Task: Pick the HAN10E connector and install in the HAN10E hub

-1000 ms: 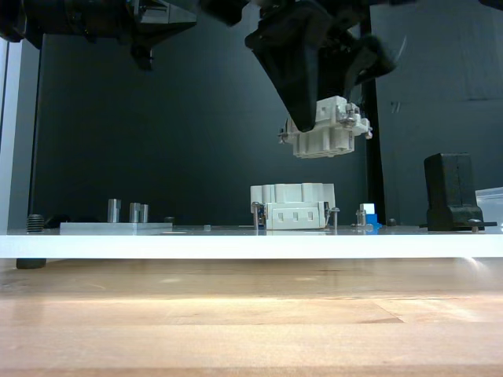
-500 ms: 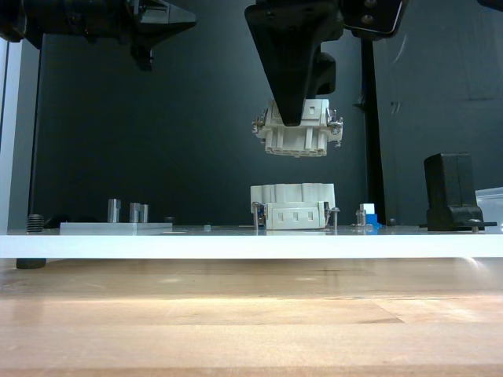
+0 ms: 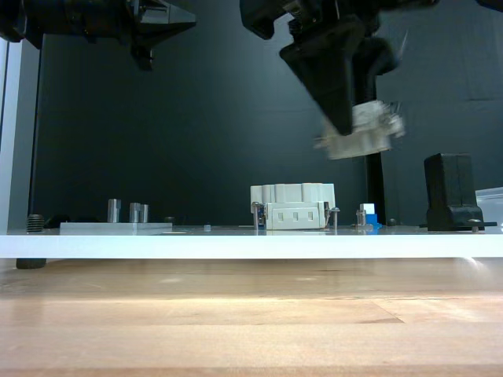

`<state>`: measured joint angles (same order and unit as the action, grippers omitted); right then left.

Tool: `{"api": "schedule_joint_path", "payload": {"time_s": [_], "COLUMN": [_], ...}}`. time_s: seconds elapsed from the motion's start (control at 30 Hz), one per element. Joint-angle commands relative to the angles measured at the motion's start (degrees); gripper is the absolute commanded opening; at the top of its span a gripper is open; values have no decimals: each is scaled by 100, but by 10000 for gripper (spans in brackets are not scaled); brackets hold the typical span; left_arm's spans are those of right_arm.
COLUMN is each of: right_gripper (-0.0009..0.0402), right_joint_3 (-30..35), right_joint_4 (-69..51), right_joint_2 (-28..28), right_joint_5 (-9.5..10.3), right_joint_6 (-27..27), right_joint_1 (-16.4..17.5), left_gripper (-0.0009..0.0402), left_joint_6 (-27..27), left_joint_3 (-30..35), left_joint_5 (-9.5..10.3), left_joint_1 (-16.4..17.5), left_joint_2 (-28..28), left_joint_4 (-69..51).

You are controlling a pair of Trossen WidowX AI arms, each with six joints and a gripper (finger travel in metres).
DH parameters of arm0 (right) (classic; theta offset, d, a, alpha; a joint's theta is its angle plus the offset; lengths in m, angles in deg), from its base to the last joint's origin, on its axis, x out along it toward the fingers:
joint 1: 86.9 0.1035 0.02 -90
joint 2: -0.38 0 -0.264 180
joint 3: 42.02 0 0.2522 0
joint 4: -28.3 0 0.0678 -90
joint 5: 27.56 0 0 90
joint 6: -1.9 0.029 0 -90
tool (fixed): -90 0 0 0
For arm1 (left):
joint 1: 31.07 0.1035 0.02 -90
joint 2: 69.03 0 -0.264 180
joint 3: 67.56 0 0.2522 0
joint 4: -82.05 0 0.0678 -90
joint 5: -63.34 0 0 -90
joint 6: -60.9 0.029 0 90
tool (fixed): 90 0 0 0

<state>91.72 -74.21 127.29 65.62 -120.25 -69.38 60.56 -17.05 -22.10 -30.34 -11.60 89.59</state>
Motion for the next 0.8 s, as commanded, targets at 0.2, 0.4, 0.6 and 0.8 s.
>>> {"api": "schedule_joint_path", "payload": {"time_s": [0.2, 0.4, 0.6, 0.8], "right_gripper": [0, 0, 0, 0], "right_joint_3": [2, 2, 2, 2], "right_joint_4": [37, 415, 793, 837], "right_joint_2": [-72, -37, -4, -4], "right_joint_5": [-638, -654, -658, -662], "right_joint_6": [-1657, -2524, -2785, -2966], "right_joint_1": [22, 13, -2, -2], "left_gripper": [0, 0, 0, 0], "left_joint_6": [0, 0, 0, 0], "left_joint_3": [0, 0, 0, 0], "left_joint_5": [-2, -2, -2, -2], "left_joint_1": [2, 0, 2, 2], "left_joint_2": [2, 2, 2, 2], "left_joint_4": [0, 0, 0, 0]}}
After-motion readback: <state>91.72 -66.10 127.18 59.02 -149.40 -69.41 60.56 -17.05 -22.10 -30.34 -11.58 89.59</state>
